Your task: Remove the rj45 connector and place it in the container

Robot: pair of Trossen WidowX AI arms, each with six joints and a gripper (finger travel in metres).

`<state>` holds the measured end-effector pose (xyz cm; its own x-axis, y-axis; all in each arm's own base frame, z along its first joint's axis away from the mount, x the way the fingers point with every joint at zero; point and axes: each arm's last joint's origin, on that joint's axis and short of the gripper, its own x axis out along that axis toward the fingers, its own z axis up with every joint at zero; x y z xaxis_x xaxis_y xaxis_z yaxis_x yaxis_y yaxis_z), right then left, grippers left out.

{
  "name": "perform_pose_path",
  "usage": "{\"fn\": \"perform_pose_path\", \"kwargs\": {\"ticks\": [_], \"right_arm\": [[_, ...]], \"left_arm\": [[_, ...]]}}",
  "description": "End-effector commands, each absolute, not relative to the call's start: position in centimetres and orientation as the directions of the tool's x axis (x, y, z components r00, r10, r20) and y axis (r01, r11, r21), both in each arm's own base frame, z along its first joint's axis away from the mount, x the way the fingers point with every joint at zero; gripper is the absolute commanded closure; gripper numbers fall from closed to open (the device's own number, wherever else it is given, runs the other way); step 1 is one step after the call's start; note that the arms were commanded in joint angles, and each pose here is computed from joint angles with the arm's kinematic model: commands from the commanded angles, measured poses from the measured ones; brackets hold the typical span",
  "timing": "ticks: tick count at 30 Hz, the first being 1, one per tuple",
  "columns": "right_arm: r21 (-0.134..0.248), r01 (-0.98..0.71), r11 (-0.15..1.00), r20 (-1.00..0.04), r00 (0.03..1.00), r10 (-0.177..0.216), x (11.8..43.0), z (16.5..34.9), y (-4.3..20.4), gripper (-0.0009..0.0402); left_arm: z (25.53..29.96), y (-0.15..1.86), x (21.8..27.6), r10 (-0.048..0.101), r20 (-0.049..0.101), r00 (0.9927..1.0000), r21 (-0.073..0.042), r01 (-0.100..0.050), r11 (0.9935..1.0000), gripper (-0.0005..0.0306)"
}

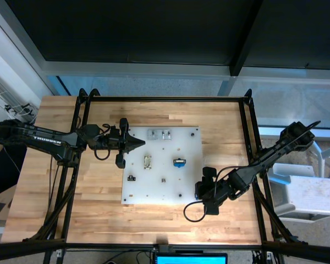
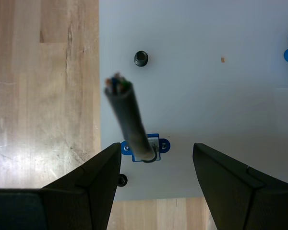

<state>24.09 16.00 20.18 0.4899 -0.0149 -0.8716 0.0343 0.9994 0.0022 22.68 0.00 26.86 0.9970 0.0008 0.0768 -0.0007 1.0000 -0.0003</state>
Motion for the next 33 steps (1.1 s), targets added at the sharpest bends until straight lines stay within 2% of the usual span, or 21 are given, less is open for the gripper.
{"fn": "perform_pose_path", "kwargs": {"ticks": [1, 23, 26, 33], "right_arm": [[-0.017, 0.046, 0.999, -0.865, 0.501, -0.038, 24.10, 20.12, 15.91, 0.0185], [-0.009, 0.040, 0.999, -0.857, 0.514, -0.028, 24.01, 19.20, 15.69, 0.0186], [-0.009, 0.039, 0.999, -0.857, 0.515, -0.028, 24.06, 19.21, 15.65, 0.0197], [-0.011, 0.032, 0.999, -0.857, 0.514, -0.026, 24.07, 19.21, 15.65, 0.0251]], "left_arm": [[26.86, 0.00, 22.68, 0.000, 0.077, 0.99705, 0.000, 0.000, 1.00000, 0.0300], [26.86, 0.00, 22.68, 0.000, 0.077, 0.99705, 0.000, 0.000, 1.00000, 0.0300], [26.86, 0.00, 22.68, 0.000, 0.077, 0.99705, 0.000, 0.000, 1.00000, 0.0300], [26.86, 0.01, 22.69, 0.001, 0.076, 0.99708, 0.000, -0.001, 1.00000, 0.0300]]}}
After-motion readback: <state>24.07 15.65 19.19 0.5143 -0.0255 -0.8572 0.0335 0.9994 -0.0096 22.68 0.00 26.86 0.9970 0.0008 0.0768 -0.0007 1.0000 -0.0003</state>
